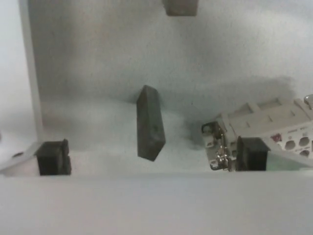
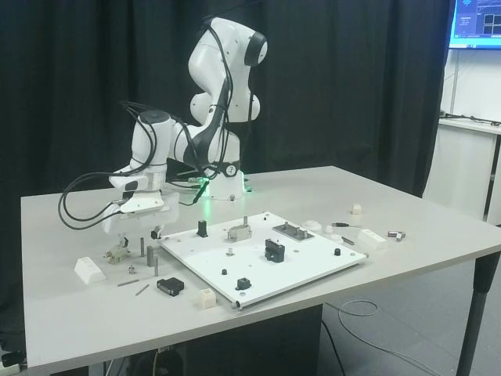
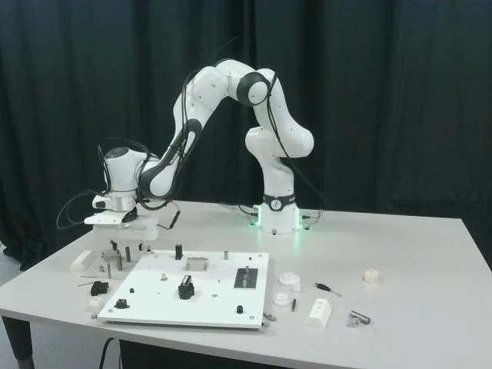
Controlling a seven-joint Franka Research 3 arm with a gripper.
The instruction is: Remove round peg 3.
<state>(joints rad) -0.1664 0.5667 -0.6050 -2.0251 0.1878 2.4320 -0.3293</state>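
Gripper (image 1: pixel 151 164) spread wide and empty, fingertips (image 1: pixel 53 157) either side of one dark peg (image 1: pixel 149 123) standing on the grey table (image 2: pixel 47 227) directly beneath, off the white board (image 2: pixel 313 270). Whether round peg 3, cannot tell. Removal apparently done; retreat left. Connector block (image 1: pixel 259 132) close beside one fingertip; clear room overhead.

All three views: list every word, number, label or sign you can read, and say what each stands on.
No text can be read in any view.
Connector block: a small marking on its face, too blurred to read.
Monitor: lines on its screen, too small to read.
White board, arm and table: no legible marks.
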